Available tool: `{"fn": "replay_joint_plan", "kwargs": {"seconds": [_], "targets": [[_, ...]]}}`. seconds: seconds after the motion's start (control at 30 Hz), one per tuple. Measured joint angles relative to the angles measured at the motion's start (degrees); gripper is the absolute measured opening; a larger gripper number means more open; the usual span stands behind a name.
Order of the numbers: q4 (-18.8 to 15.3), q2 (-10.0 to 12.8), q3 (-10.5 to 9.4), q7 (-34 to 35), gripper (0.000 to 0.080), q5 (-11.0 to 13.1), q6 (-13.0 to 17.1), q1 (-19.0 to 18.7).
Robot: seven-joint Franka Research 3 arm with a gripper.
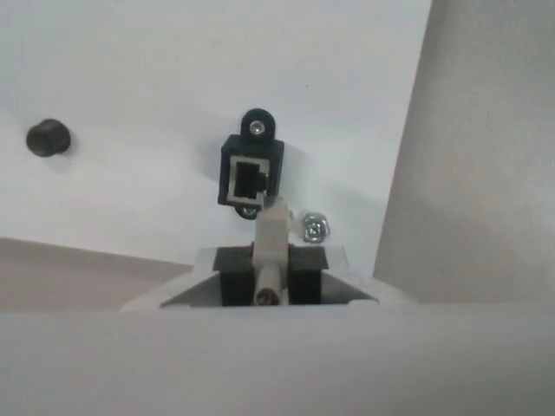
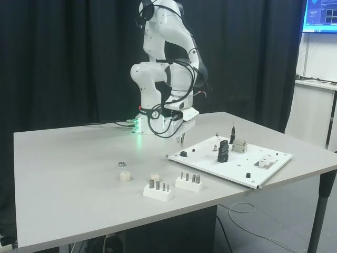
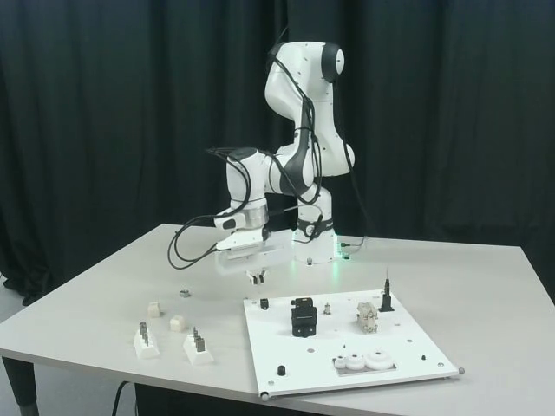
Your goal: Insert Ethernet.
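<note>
One white Ethernet plug [image 1: 270, 227], pinched in the black-padded end effector [image 1: 270, 276], is held just short of one black square socket [image 1: 251, 171] on the white board [image 1: 130, 78]. Judged risk: the plug appears offset, so jamming on the rim is possible. One loose nut [image 1: 315, 227] is noted alongside.

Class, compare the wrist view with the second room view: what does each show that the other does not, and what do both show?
Only the wrist view shows the black Ethernet socket's opening, with the white Ethernet plug in the claw just short of it. Only the second room view shows the whole white robot arm, the grey table and the small white peg blocks. Both show the white board and the claw.
</note>
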State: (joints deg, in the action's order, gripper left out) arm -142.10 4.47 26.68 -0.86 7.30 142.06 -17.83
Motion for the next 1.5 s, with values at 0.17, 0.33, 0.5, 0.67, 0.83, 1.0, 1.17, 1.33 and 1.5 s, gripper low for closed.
{"fn": "replay_joint_plan", "kwargs": {"seconds": [0.17, 0.33, 0.5, 0.67, 0.83, 1.0, 1.17, 1.33, 1.5], "targets": [[-0.39, 0.1, 0.0, 0.35, 0.0075, 0.0, 0.43, -0.44], [-0.51, 0.34, -0.02, 1.61, 0.0075, 0.0, 0.43, -0.95], [-0.65, 0.52, -0.04, 2.59, 0.0075, 0.0, 0.48, -1.44], [-0.86, 0.7, -0.04, 3.46, 0.0075, 0.0, 0.75, -1.79], [-1.19, 0.98, -0.04, 3.78, 0.0075, 0.0, 1.42, -2.05], [-1.44, 1.3, -0.04, 3.79, 0.0075, 0.01, 1.87, -2.15], [-1.57, 1.71, -0.04, 3.79, 0.0075, 0.01, 2.44, -2.16], [-1.55, 1.78, -0.04, 3.79, 0.0075, 0.03, 2.6, -2.21], [-1.54, 1.78, -0.06, 3.79, 0.0075, 0.03, 2.65, -2.38]]}}
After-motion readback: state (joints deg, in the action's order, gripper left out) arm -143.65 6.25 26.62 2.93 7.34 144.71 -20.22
